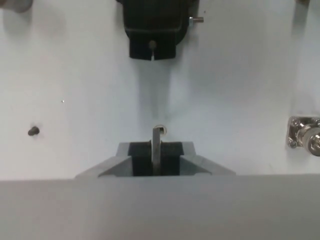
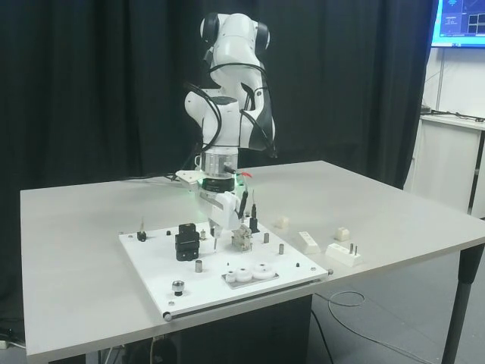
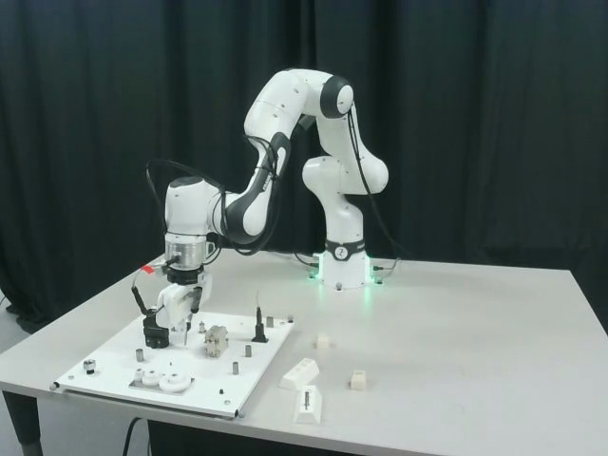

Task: Insert square peg 1.

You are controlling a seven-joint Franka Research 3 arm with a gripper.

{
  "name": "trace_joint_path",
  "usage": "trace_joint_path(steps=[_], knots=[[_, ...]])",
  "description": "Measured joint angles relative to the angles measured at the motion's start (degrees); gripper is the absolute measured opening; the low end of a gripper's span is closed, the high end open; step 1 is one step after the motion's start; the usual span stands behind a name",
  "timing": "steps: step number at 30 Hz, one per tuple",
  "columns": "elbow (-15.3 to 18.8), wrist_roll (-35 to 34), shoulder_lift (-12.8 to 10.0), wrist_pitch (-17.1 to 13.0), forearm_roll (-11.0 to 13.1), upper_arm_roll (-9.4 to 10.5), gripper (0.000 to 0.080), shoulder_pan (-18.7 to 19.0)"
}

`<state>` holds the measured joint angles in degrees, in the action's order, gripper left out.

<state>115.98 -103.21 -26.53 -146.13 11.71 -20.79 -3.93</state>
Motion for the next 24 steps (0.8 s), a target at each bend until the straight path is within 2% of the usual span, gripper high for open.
trace_joint_path(steps=[24], knots=[[-1.28, 0.0, -0.98, 1.56, 0.05, -0.12, 0.0032, -0.11]])
